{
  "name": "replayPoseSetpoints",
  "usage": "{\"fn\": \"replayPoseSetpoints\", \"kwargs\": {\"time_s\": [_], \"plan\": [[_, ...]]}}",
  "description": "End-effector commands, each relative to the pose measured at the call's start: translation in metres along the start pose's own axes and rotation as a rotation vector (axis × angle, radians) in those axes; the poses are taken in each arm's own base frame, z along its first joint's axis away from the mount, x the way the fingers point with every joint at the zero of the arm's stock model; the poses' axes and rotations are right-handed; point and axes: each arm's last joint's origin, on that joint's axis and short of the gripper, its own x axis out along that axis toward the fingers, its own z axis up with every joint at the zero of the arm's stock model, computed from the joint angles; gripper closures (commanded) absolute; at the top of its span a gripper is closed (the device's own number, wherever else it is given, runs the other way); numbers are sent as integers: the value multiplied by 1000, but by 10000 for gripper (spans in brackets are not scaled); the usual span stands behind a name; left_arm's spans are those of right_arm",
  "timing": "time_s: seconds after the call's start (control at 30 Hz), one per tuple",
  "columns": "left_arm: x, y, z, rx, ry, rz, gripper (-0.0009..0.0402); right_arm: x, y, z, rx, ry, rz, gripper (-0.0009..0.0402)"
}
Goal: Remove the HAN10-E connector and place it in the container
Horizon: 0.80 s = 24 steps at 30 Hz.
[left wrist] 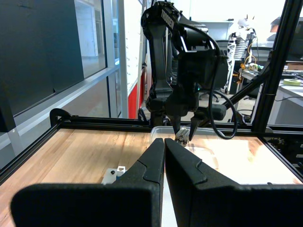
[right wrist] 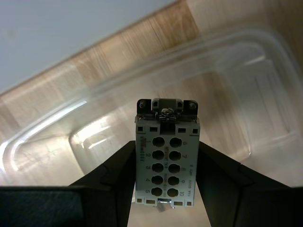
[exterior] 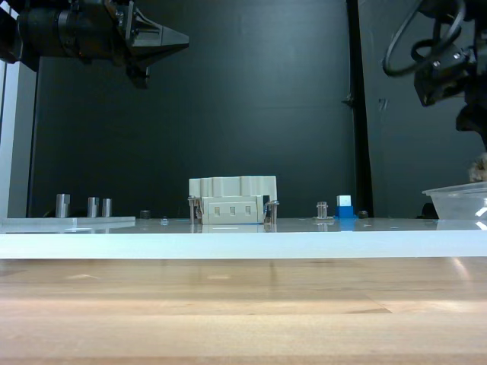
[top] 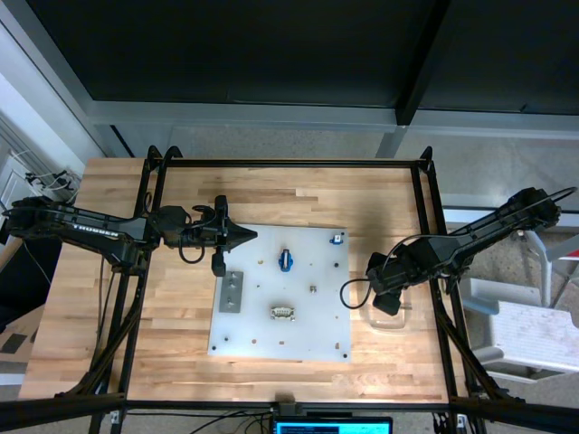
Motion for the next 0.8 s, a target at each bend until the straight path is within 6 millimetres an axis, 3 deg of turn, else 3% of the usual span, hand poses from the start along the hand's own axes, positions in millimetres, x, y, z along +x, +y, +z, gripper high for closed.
{"fn": "replayPoseSetpoints", "kwargs": {"time_s": [0.03,0.43,0.8], "plan": [[0,0,0,0,0,0,393,9,0,-5,3,5,-1,357],[0,0,0,0,0,0,393,30,-3,-13,-7,-13,25,357],[0,0,0,0,0,0,393,36,-3,-15,-11,-19,34,356]]}}
